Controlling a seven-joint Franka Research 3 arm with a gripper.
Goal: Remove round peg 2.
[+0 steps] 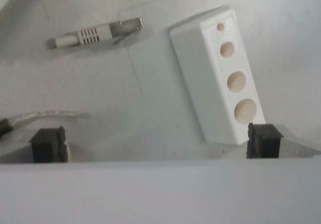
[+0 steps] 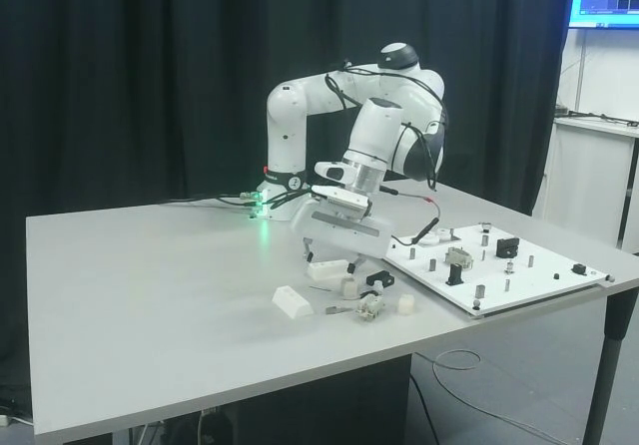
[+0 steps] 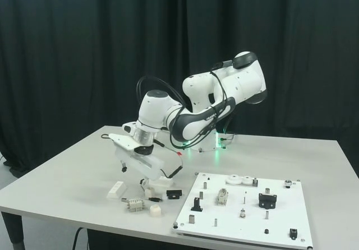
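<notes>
A white block [image 1: 218, 76] lies flat on the grey table, its top face showing a row of round sockets that grow from small to large. I cannot tell whether pegs sit inside them. My gripper [image 1: 155, 142] hangs low over the table and is open wide, with nothing between the black fingertips [image 1: 263, 141]. The block's large-socket end lies just beyond one fingertip. The room views show the gripper [image 2: 329, 261] [image 3: 137, 174] tilted down over a white block [image 2: 321, 269] near the table's front.
A grey cable plug [image 1: 95, 33] lies on the table past the gripper. A second white block [image 2: 294, 301] [image 3: 116, 189], a small connector [image 2: 369, 307], a black piece [image 3: 174, 193] and a white cylinder [image 3: 155, 209] lie nearby. The white task board [image 2: 539, 285] [image 3: 224, 222] carries several parts.
</notes>
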